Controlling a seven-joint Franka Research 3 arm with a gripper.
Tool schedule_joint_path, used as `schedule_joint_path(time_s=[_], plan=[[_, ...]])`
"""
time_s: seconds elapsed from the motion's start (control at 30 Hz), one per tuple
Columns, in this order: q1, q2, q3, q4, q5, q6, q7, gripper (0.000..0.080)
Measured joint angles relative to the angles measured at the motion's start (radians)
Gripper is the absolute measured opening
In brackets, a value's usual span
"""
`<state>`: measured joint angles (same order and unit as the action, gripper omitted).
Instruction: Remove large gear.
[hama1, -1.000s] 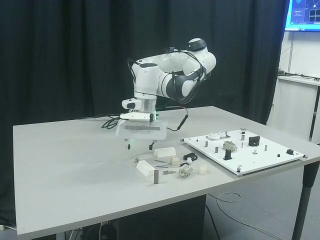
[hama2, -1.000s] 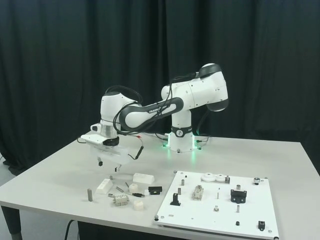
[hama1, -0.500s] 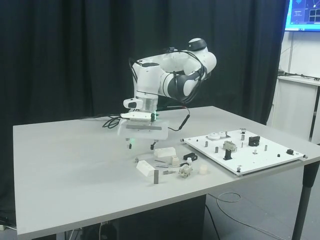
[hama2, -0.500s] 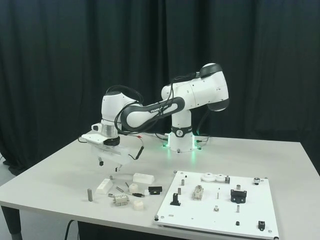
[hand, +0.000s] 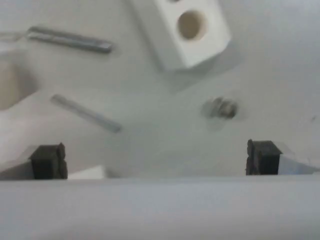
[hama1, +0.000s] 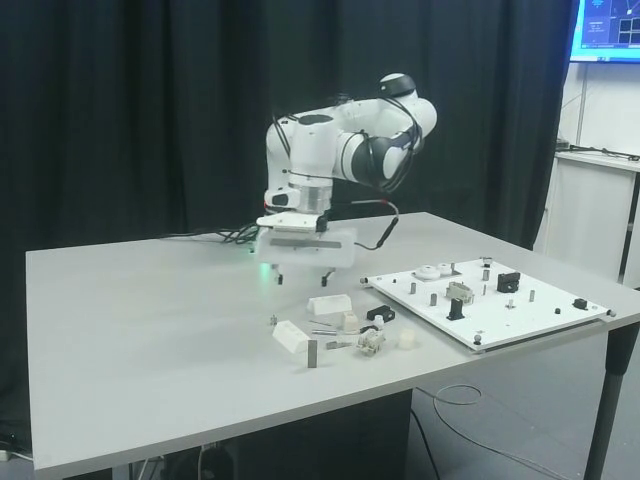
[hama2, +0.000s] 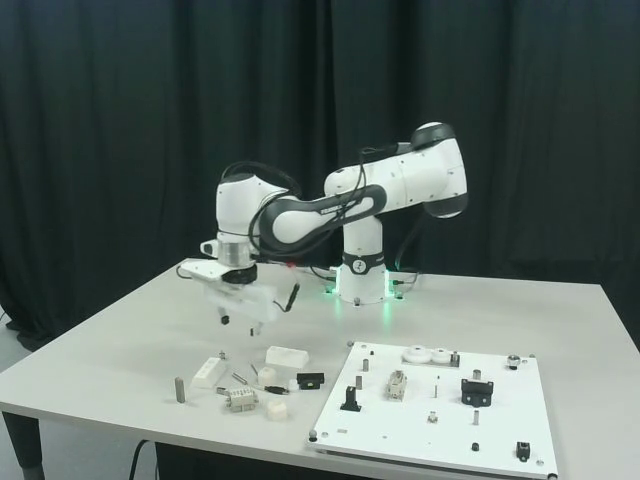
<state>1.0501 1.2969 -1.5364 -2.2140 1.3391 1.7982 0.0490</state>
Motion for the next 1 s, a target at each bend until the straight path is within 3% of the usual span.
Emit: schedule_joint_path(time_s=[0.37, 0.7, 1.0], plan=[[0.161, -0.014, -0.043, -0.088, -0.033, -0.062, 0.158, 0.08], [0.331, -0.023, -0.046, -0.177, -0.037, -0.058, 0.303, 0.08], [0.472, -0.031, -0.057, -0.219, -0.055, -0.052, 0.464, 0.08]])
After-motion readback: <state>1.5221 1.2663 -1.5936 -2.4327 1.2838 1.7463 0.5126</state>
